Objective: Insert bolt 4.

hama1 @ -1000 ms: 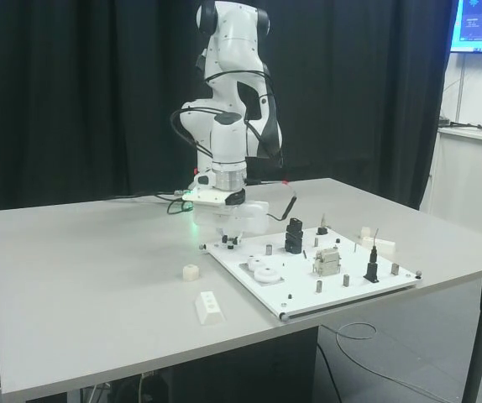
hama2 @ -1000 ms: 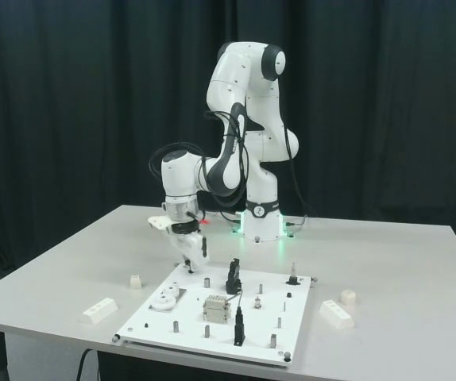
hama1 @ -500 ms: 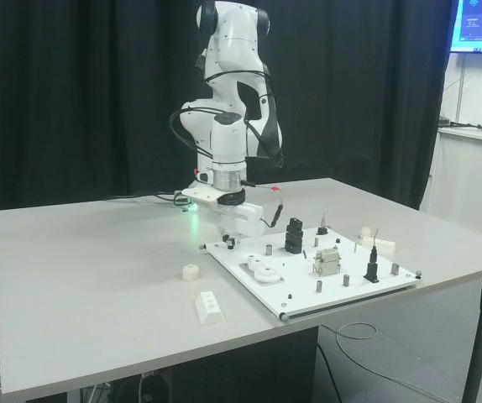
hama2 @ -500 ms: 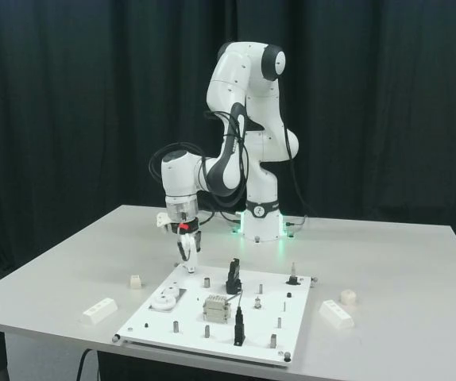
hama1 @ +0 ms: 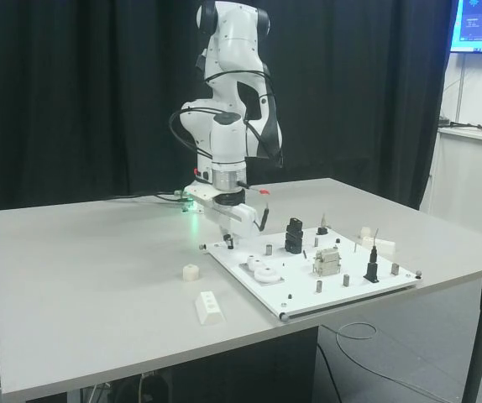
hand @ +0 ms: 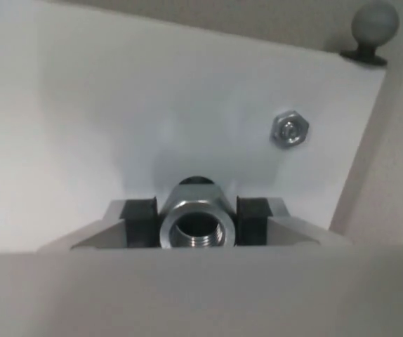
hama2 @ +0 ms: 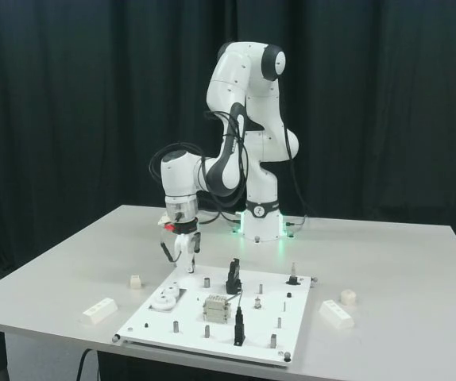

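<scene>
looking down past the fingertips, the wrist view shows the gripper (hand: 196, 223) closed narrowly on the bolt (hand: 195, 223), whose hexagonal head with a threaded bore sits between the two black pads (hand: 140, 222). the bolt stands over the white board (hand: 117, 126). a second hex fastener (hand: 288, 129) sits in the board near its corner, and a grey ball-headed post (hand: 374, 27) stands at that corner. no writing is legible.

first room view: the white arm (hama1: 228, 92) reaches down to the board's far corner (hama1: 224, 243). small black and grey fittings (hama1: 293, 235) stand across the board; two white blocks (hama1: 208, 306) lie on the grey table (hama1: 81, 269) beside it. a screen (hama1: 481, 25) shows unreadable text.

second room view: the gripper (hama2: 185, 255) hangs at the board's (hama2: 220, 317) far left corner, unobstructed.
</scene>
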Motion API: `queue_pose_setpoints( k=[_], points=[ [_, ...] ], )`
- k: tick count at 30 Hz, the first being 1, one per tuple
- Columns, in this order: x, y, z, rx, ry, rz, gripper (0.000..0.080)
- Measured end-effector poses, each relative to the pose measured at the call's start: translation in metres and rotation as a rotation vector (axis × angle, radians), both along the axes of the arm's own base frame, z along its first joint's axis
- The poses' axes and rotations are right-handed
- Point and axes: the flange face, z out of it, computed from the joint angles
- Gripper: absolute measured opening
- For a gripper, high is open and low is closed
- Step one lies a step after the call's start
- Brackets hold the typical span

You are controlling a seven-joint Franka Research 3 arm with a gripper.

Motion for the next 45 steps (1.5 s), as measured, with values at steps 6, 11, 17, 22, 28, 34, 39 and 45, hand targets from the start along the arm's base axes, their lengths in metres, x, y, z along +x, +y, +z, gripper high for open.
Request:
queue_pose_setpoints(
  k=[6, 11, 17, 22, 28, 34, 39, 45],
  points=[
    [0.000, 0.000, 0.000, -0.002, 0.005, -0.067, 0.0237],
    [0.000, 0.000, 0.000, -0.003, 0.009, -0.121, 0.0237],
    [0.000, 0.000, 0.000, -0.004, 0.013, -0.154, 0.0237],
    [0.001, -0.001, 0.000, -0.003, 0.016, -0.162, 0.0237],
    [0.000, 0.000, 0.000, 0.002, 0.025, -0.158, 0.0253],
    [0.001, -0.002, 0.001, 0.003, 0.026, -0.139, 0.0253],
    [0.002, -0.007, 0.005, 0.007, 0.032, -0.124, 0.0514],
    [0.004, -0.013, 0.015, 0.009, 0.041, -0.098, 0.0744]
  ],
)
